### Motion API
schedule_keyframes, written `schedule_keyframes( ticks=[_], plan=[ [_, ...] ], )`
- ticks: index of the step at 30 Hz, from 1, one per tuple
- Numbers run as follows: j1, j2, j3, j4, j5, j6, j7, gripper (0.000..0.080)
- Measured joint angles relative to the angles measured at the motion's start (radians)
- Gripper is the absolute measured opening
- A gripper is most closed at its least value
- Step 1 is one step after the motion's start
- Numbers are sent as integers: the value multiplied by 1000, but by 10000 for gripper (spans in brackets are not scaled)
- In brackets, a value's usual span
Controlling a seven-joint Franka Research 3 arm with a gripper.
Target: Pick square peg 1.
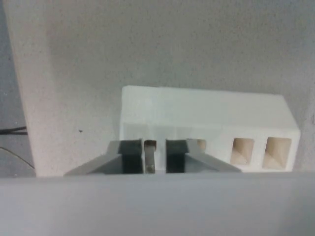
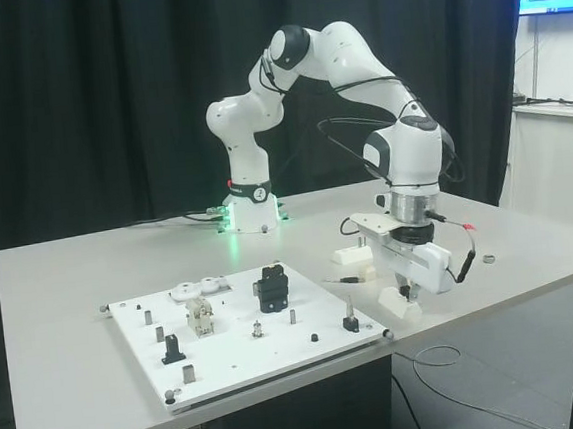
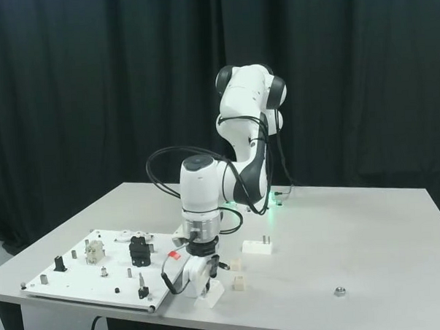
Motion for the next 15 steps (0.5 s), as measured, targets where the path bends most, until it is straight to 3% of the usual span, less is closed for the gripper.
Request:
schedule_keyframes(
  ticks=[2, 3, 15],
  plan=[
    [0, 0, 0, 0, 0, 0, 3, 358],
    [0, 0, 0, 0, 0, 0, 5, 47],
    [-1, -16, -9, 1, 0, -11, 13, 34]
  ],
)
